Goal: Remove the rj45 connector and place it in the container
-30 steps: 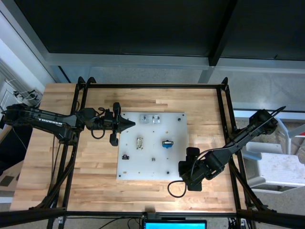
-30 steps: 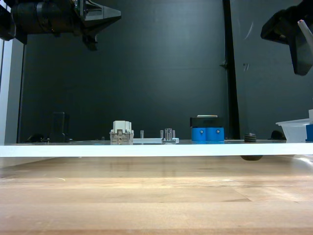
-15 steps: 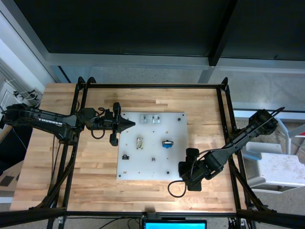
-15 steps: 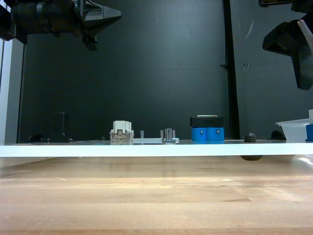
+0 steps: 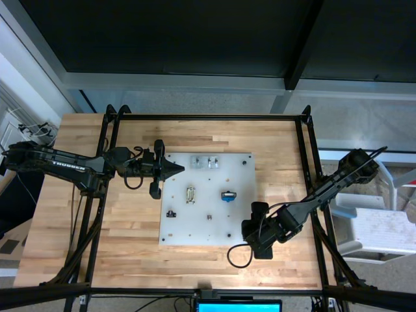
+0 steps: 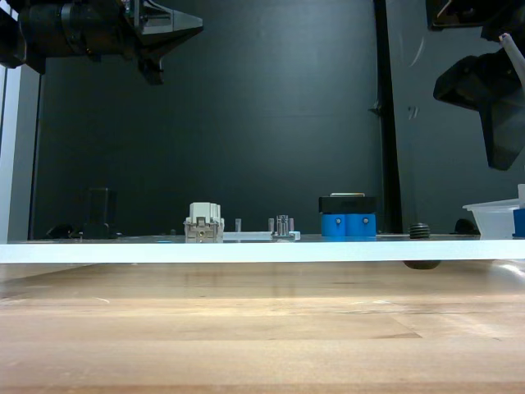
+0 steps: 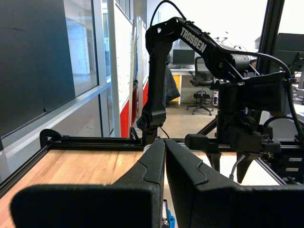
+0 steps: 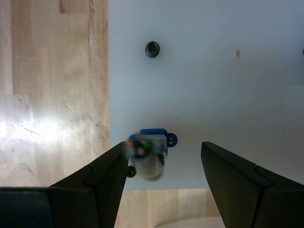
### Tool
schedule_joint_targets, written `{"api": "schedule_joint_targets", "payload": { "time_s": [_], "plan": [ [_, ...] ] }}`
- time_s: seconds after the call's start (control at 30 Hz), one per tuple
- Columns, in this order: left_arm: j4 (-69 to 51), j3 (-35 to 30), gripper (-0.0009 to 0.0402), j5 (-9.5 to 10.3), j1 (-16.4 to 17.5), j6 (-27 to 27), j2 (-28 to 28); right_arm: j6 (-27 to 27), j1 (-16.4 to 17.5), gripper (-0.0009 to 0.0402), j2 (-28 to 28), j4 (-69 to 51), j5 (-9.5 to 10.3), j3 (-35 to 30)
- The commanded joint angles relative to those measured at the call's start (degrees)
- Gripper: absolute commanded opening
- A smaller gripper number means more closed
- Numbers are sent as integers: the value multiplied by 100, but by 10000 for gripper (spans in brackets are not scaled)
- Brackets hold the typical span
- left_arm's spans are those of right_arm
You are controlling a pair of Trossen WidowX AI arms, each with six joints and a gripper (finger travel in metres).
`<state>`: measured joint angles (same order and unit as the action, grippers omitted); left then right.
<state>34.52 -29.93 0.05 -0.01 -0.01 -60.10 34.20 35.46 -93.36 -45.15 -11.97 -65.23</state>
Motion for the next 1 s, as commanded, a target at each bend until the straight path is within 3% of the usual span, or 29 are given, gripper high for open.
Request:
{"api": "schedule_joint_targets", "payload": {
  "time_s": [0.03,0.5,1.0],
  "plan": [
    [0,-2,1,-2,0,0,0,-20,-22,212,-2,46,-4,50],
    [0,-2,1,-2,0,0,0,-66,-66,209,-2,214,-50,219],
    [0,-2,1,-2,0,0,-2,-66,-72,134,0,262,-48,251]
  ]
}}
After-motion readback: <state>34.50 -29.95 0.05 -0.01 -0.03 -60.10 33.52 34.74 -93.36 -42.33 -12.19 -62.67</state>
